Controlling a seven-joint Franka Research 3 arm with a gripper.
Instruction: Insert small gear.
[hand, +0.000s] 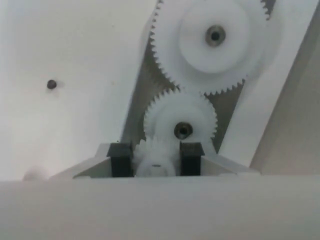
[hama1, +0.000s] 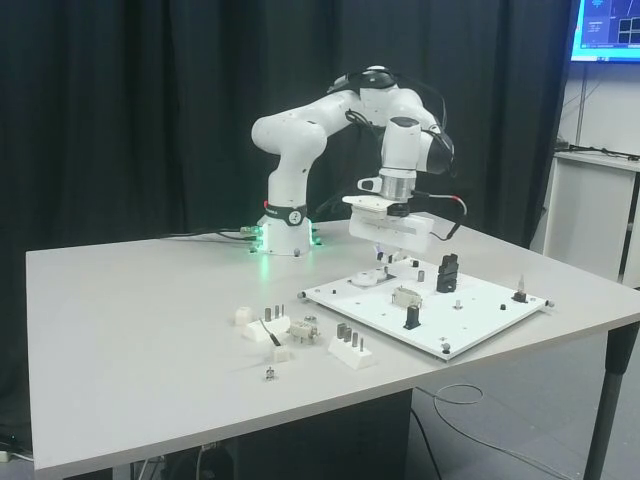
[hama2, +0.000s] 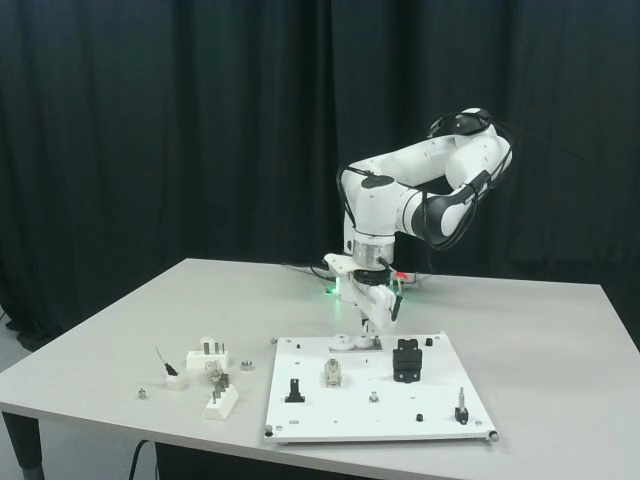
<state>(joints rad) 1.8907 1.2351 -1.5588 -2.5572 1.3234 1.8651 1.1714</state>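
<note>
The jaws pinch the small gear (hand: 155, 159) between the gripper's (hand: 156, 161) black fingertips (hand: 121, 159), holding it just beside the middle gear (hand: 181, 121) on the white board (hama1: 430, 312), likely so its teeth can mesh as it descends. The small gear is white, finely toothed and partly hidden by the pads.

Matt white plastic gears (hand: 181, 120), smooth white board (hand: 65, 60)
</note>
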